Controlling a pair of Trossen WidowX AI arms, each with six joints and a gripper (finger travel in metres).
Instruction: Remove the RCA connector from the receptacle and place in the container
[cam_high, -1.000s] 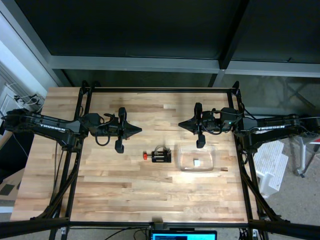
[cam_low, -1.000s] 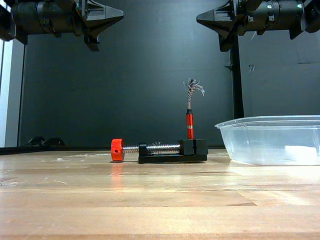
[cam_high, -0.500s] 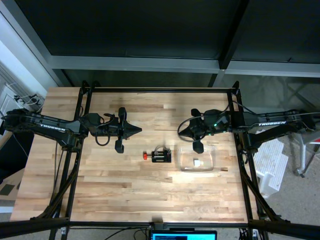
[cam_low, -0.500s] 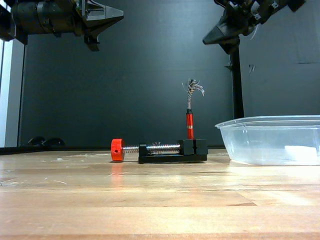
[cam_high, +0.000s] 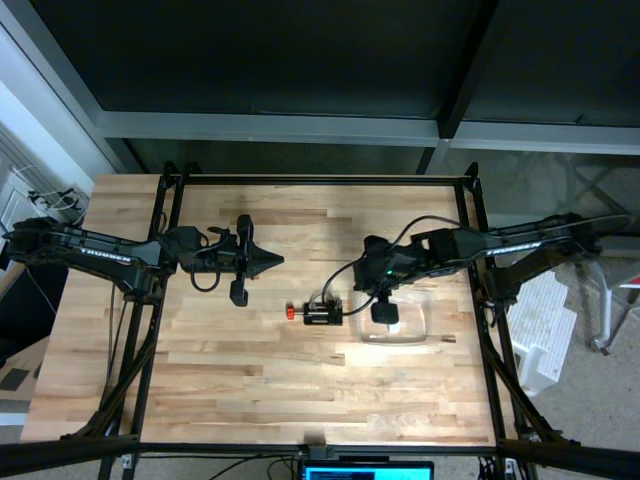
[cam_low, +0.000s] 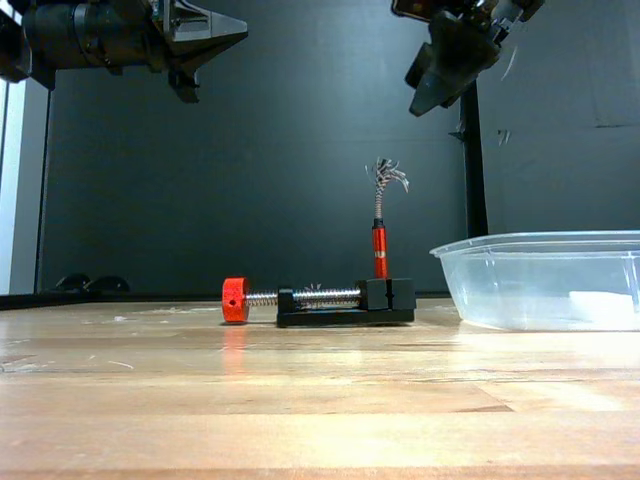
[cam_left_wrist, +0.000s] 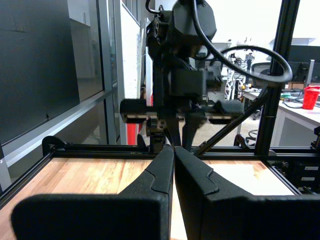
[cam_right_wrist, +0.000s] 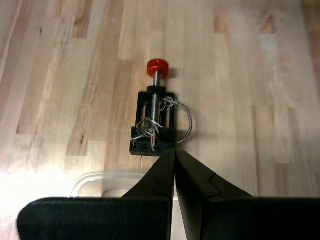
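Looking down, I barely discern the slim red RCA connector (cam_low: 379, 250), apparently upright, tail skyward, in the black blocky receptacle (cam_low: 345, 300); left gripper (cam_left_wrist: 173, 147) high at left, right gripper (cam_right_wrist: 175, 151) above the receptacle, both pressed together.

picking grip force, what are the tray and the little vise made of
The container: clear glossy plastic, see-through walls. The receptacle: matte black body, metal or hard plastic; shiny threaded screw, likely steel. Both shut: the left gripper high at the left, the right gripper high, near the receptacle.
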